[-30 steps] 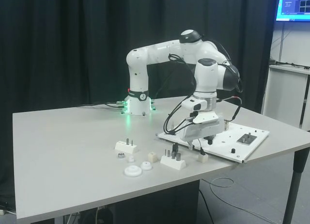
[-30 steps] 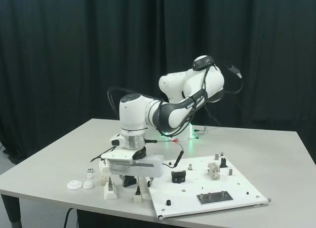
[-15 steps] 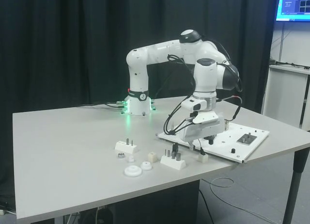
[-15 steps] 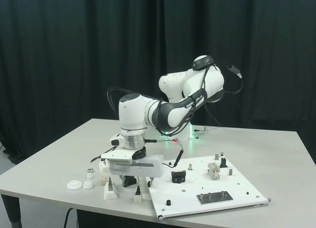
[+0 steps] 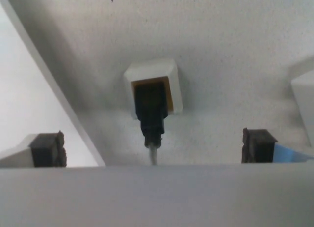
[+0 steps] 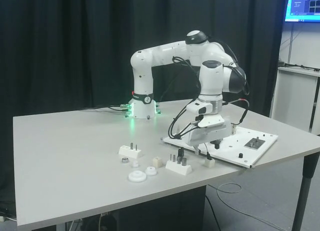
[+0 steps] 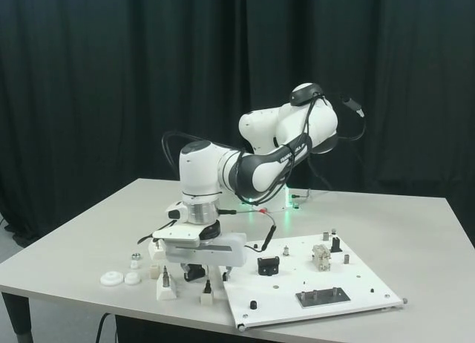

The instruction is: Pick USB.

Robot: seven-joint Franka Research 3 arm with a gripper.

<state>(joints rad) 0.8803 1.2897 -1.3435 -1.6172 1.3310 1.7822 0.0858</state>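
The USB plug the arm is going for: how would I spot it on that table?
Start at the white board on the grey table, then look just off its near corner, beneath the gripper. A small white block stands there with a black USB plug upright in it, unlike neighbouring blocks holding pins.

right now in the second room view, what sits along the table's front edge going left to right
two white gears → white peg block → USB under the claw → white board

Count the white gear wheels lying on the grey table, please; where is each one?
2. The larger gear lies nearest the table's front edge; the smaller gear lies beside it, toward the white block with black pegs. Others may be hidden behind the arm.
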